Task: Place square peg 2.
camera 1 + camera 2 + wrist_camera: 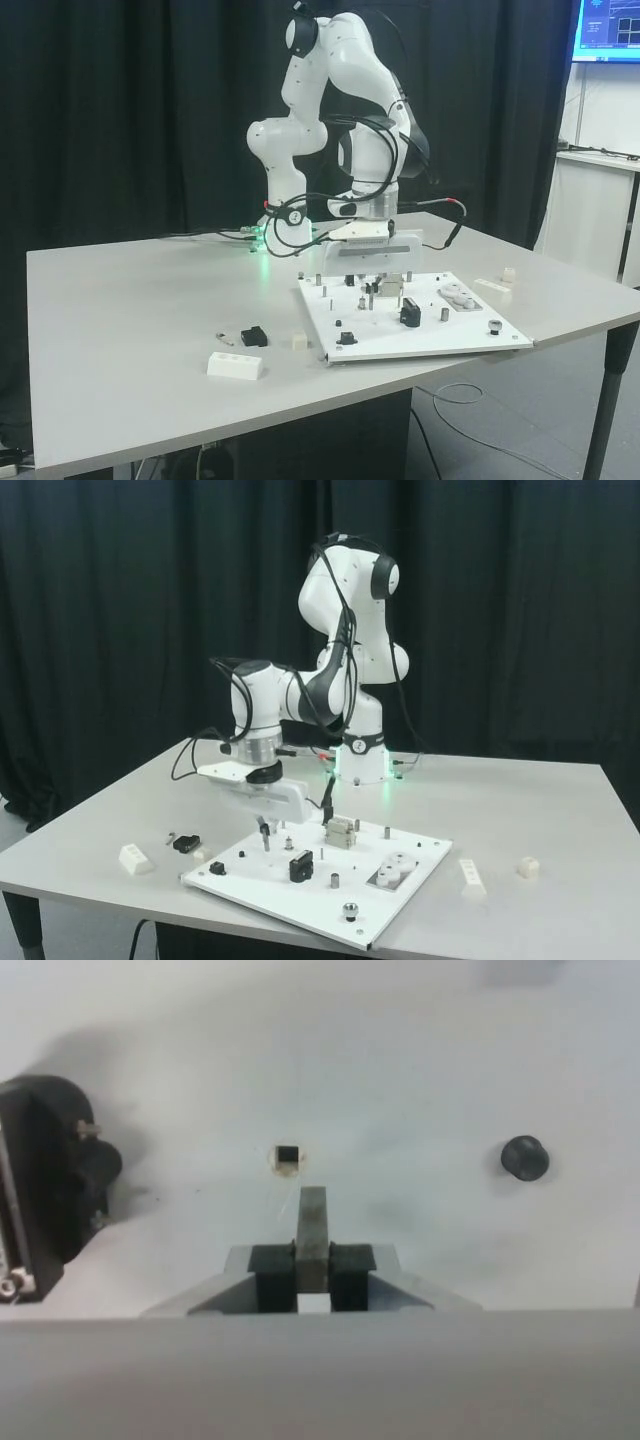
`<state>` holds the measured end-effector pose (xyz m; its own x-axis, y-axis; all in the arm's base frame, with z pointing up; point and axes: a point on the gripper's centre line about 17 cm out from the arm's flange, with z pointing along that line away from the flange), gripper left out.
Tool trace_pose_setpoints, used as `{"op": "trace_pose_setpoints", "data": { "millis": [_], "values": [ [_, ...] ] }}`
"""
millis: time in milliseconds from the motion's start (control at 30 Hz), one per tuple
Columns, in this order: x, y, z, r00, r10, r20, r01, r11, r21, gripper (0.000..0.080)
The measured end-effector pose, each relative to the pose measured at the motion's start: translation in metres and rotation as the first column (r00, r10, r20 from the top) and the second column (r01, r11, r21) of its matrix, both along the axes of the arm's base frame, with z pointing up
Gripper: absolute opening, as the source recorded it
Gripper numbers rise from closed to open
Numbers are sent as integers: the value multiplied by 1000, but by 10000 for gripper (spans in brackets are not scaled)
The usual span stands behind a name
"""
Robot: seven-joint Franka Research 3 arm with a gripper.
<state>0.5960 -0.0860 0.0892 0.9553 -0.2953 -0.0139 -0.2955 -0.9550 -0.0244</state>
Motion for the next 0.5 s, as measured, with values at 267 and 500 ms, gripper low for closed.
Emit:
{"op": "trace_pose_setpoints", "data": {
  "millis": [267, 500],
  "values": [
    [-1, 0, 6, 1000, 6, -2, -6, 1000, 0, 65],
    [-1, 0, 7, 1000, 6, -1, -6, 1000, 0, 65]
  ]
}}
